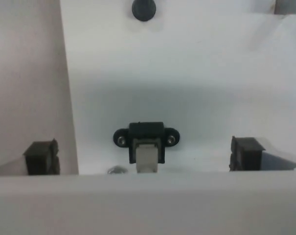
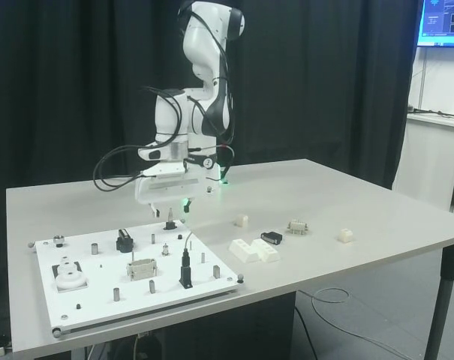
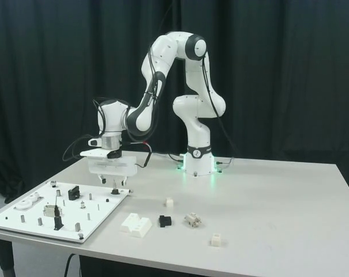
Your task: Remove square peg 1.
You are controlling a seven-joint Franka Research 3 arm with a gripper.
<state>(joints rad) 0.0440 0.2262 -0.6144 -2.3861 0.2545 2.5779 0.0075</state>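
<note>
White board carries the fixtures at the near left of your grey bench, and the end effector hovers just above its far edge. In the wrist view its fingers stand spread, one either side of a black holder with a pale square peg seated in it; that framing suggests you are lined up to descend and pinch, with nothing held yet. Only the wrist view shows the peg and the gap between the fingers; the room views hide both beneath the hand, but show the loose white blocks lying well apart to the right.
</note>
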